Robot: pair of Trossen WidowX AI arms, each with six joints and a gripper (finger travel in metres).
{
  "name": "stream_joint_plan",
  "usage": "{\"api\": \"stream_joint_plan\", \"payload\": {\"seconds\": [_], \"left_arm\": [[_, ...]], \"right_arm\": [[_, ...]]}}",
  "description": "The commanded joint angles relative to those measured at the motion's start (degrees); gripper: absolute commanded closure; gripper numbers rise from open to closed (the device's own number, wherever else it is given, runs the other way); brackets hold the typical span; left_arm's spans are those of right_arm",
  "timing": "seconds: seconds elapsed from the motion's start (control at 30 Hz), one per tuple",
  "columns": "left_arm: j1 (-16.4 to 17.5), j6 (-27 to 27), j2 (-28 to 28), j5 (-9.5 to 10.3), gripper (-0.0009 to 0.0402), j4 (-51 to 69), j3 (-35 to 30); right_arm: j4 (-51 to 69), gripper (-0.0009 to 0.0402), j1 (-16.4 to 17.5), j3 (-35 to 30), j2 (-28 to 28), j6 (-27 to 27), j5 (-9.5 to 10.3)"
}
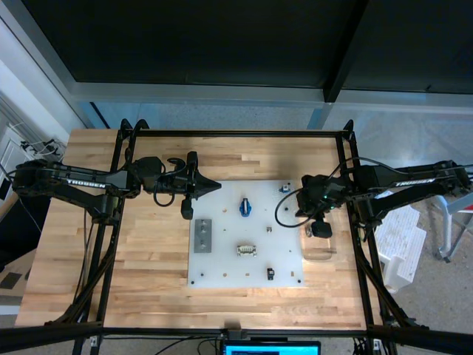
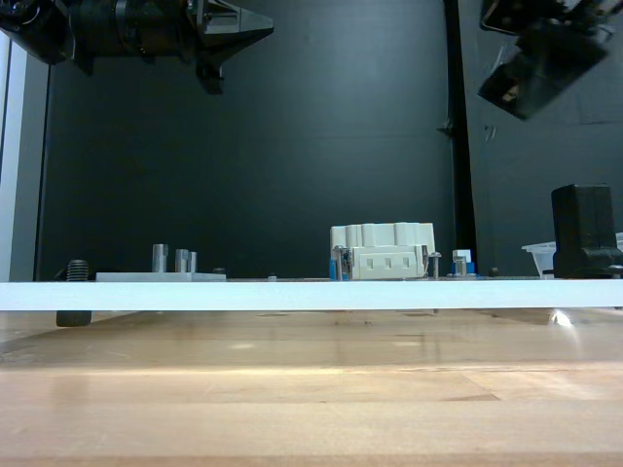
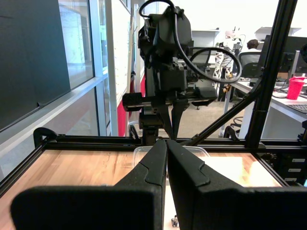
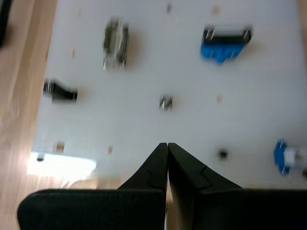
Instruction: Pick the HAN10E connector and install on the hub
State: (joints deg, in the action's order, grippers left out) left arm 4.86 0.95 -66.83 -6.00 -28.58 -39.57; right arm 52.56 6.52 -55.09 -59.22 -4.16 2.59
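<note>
At the board's right edge, right gripper (image 4: 167, 146): raised high over the table and tipped downward, its 2 fingers pressed tip to tip with no gap and nothing between them.
Below the right gripper: the far end of a clear tray (image 1: 322, 257), which lies on the wood just beside the white board (image 1: 222, 275).
Hub (image 1: 247, 251): upright on the white board, around the middle of its near half and well apart from both grippers. It has a beige body with darker metal tabs and screws at its 2 ends, and nothing grips it.
HAN10E connector: not made out for certain in any view, so its place cannot be told.
Around the hub: a blue knob-like part (image 1: 244, 208) lies beyond it. A grey metal block (image 1: 203, 237) with upright pins is to its left. A small black part (image 1: 271, 274) sits nearer the front edge, to its right.
Far right corner of the board: a small blue-and-white part (image 1: 284, 188), near the right arm's wrist.
Left gripper (image 3: 166, 143): level and high off the table, over the board's far left corner, pointing toward the right arm. Its 2 fingers are closed flat against each other and hold nothing.
Table (image 1: 111, 281): pale wood planks inside a black frame (image 1: 236, 134), with 1 arm at each side.
</note>
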Motion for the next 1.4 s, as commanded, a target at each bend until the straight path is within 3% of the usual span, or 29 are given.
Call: {"api": "stream_joint_plan", "payload": {"seconds": [0.03, 0.43, 0.77, 0.83, 0.97, 1.13, 1.4], "left_arm": [[0.0, 0.0, 0.0, -0.02, 0.0393, 0.0, 0.0], [0.0, 0.0, 0.0, -0.02, 0.0393, 0.0, 0.0], [0.0, 0.0, 0.0, -0.02, 0.0393, 0.0, 0.0], [0.0, 0.0, 0.0, -0.02, 0.0393, 0.0, 0.0], [0.0, 0.0, 0.0, -0.02, 0.0393, 0.0, 0.0], [0.0, 0.0, 0.0, -0.02, 0.0393, 0.0, 0.0], [0.0, 0.0, 0.0, -0.02, 0.0393, 0.0, 0.0]], "right_arm": [[5.6, 0.0393, 1.1, -0.3, 0.0, -0.4, 0.02], [17.9, 0.0393, 4.0, -0.7, -0.1, -1.5, 0.02], [19.5, 0.0387, 5.6, -0.6, -0.3, -2.6, -0.04], [19.5, 0.0374, 5.7, -0.5, -0.3, -2.9, -0.17], [19.7, 0.0331, 6.9, 0.3, -0.7, -4.5, -2.93], [19.5, 0.0268, 7.4, 2.1, -1.7, -5.6, -3.39], [18.2, 0.0183, 8.9, 4.2, -3.4, -6.9, -5.97]]}}
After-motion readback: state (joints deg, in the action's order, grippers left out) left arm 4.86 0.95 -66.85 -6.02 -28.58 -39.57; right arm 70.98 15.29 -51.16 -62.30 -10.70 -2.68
